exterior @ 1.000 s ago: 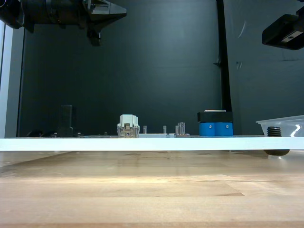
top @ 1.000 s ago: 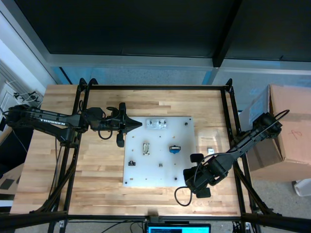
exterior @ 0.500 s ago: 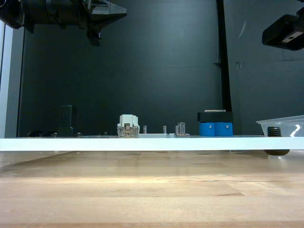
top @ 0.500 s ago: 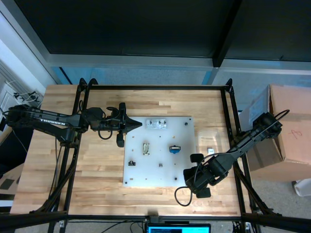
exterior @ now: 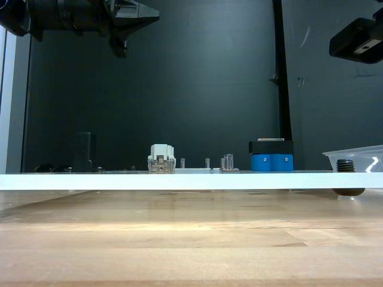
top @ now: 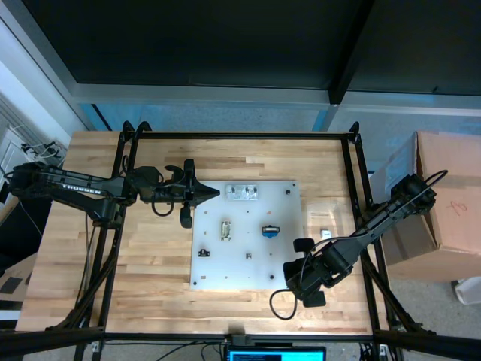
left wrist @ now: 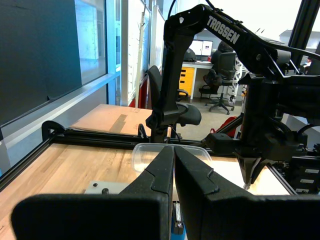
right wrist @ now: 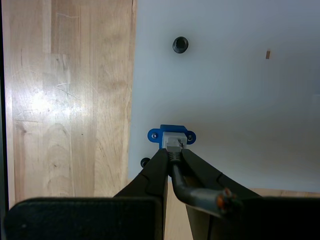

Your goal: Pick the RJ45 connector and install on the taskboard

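Clamping grey RJ45 connector (right wrist: 175, 143) in right pincer (right wrist: 173, 153), near right; hovering closed left pincer (left wrist: 174, 149) far left; risking skewed entry jamming blue socket (top: 270, 232).

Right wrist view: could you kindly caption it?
Right gripper holds RJ45 connector above taskboard; left gripper, shut, hangs over its far-left corner.

Matt white taskboard (top: 244, 265) lies on grained wooden table (top: 150, 256); RJ45 connector (right wrist: 175, 143) looks pale plastic.
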Robot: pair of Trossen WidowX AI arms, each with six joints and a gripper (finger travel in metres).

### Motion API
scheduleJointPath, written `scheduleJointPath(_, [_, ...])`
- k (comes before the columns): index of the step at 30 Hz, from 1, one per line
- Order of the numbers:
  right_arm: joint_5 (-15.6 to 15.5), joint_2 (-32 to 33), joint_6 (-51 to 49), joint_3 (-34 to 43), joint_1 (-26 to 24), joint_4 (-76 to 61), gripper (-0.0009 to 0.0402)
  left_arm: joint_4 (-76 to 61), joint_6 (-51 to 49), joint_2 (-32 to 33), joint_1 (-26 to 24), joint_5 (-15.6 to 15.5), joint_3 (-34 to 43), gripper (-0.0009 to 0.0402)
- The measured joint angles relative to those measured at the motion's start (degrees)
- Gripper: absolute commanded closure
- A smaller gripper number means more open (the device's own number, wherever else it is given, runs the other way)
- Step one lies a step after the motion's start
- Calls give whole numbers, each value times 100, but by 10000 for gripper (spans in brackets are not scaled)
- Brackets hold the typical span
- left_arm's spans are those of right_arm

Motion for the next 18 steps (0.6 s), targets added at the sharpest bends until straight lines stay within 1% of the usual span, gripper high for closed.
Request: scheduleJointPath(18, [13, 17, 0, -39, -4, -28, 393, 0, 0, -2, 0, 0, -2, 393])
